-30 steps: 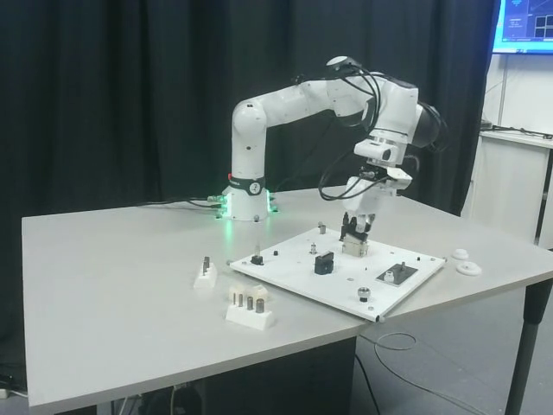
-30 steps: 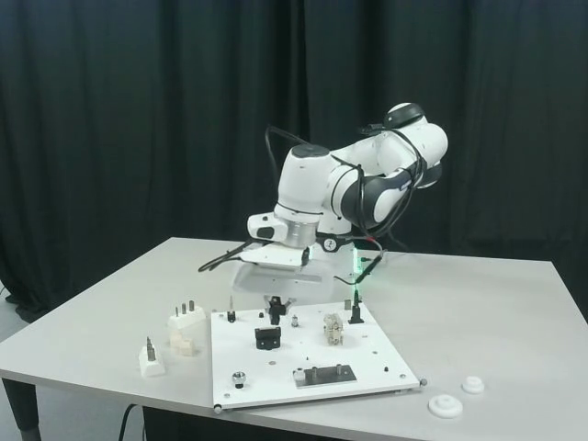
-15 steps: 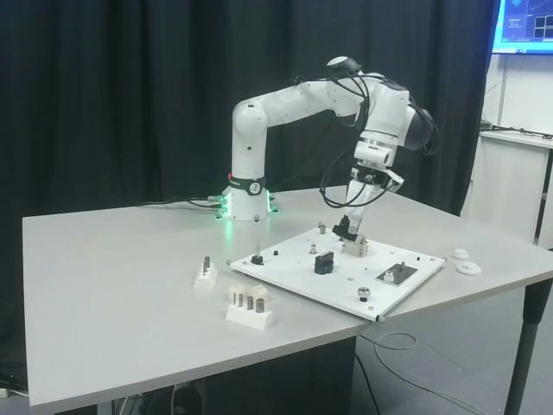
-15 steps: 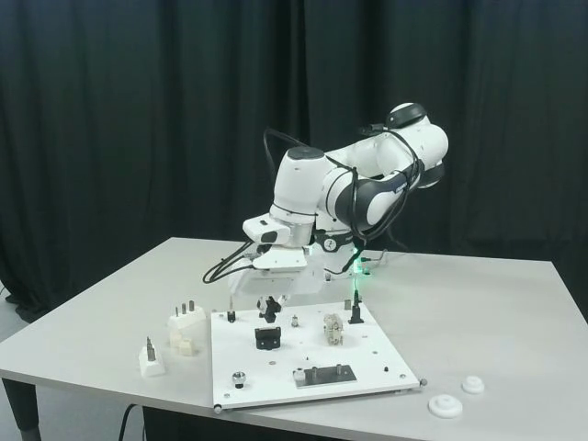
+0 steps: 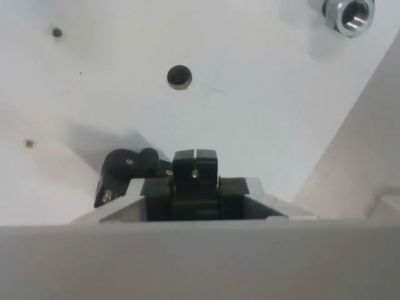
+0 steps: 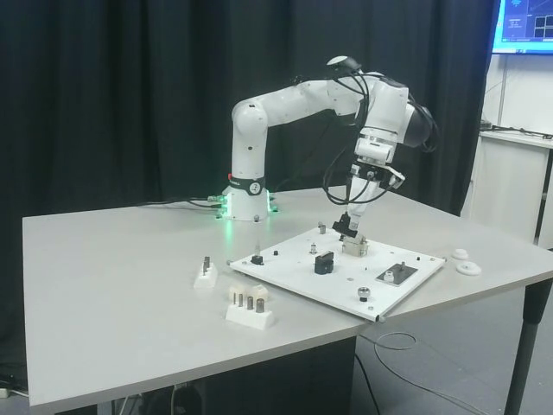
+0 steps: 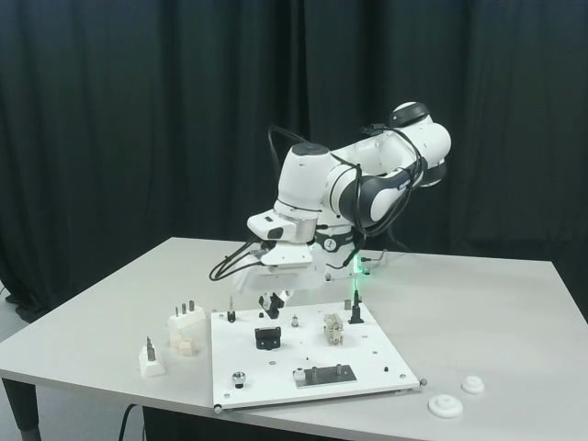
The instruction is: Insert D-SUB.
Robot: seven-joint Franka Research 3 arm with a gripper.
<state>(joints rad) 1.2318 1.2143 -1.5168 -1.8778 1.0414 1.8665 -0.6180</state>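
1. Two black fingertips of my gripper (image 5: 195, 164) are pressing together in the wrist view, clenched with nothing between them.
2. One second back I was hanging over the metal connector (image 6: 356, 246), which I am taking for the D-SUB. Now my gripper is rising and swinging left of it in the first room view.
3. The connector is standing upright on the white board (image 6: 294, 278), right of frame centre. I am judging it seated, though I cannot see the fit.
4. Other things on the board:
   - a black block (image 6: 324, 262), just left of the connector;
   - a nut (image 5: 350, 15);
   - a dark plate (image 6: 396, 273) toward the right.
5. Nothing is standing between me and the connector.
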